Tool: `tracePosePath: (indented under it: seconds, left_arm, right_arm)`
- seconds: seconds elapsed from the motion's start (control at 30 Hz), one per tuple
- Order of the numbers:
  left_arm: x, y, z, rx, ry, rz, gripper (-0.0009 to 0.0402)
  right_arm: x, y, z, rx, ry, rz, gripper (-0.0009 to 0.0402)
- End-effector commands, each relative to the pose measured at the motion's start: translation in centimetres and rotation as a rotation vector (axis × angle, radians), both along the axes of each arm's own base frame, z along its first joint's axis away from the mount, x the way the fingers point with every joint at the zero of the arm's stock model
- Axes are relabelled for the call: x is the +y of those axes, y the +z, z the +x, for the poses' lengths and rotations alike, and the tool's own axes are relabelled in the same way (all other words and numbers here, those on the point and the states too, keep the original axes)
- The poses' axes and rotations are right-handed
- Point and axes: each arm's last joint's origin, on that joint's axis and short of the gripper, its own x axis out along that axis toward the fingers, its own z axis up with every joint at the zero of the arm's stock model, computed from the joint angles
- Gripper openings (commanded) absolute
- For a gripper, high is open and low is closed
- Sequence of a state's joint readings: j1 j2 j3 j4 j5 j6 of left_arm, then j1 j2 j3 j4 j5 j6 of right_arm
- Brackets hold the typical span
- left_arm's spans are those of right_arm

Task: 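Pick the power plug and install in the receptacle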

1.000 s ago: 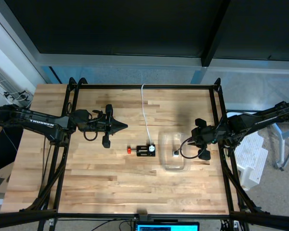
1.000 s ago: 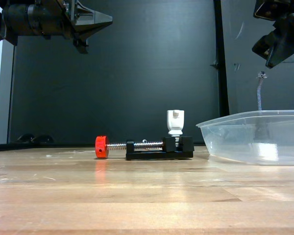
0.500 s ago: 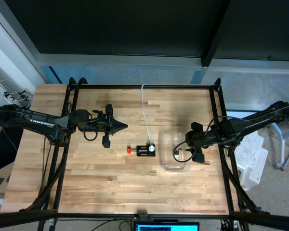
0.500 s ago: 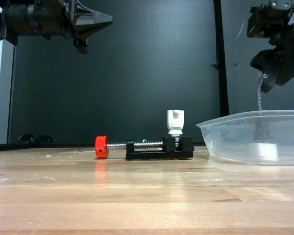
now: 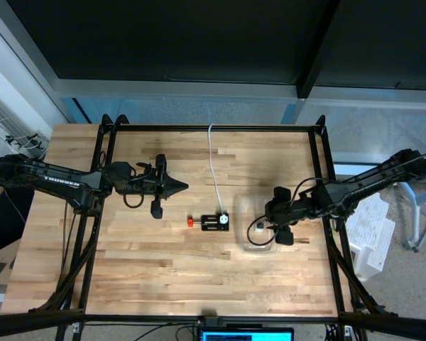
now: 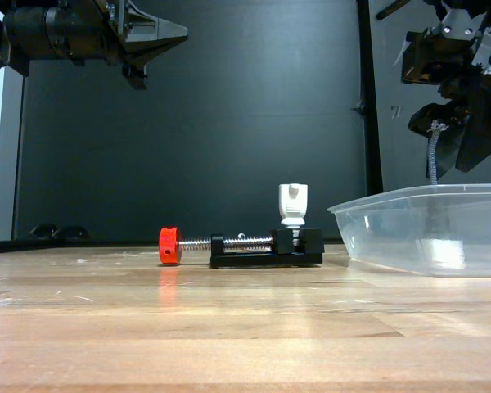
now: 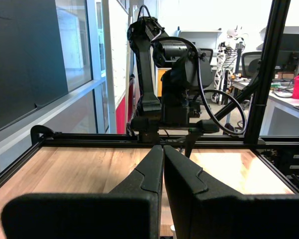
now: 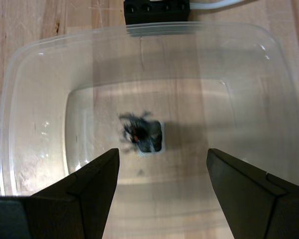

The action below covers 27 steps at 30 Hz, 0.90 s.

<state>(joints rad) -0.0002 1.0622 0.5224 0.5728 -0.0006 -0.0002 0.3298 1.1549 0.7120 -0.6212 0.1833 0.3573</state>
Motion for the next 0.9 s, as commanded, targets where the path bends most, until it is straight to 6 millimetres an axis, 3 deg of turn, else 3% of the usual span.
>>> tracePosePath:
  seconds: [0.03,0.9]
  left_arm:
    - [0.0,0.0,0.0,-0.001,0.000,0.000,0.0000]
    - [0.0,0.0,0.0,0.000,0.000,0.000,0.0000]
  right_arm:
    - [0.2,-0.4,0.3,0.002,0.001,0.000,0.0245]
    - [0.7,-2.6,1.6,0.004,0.010,-0.013,0.0244]
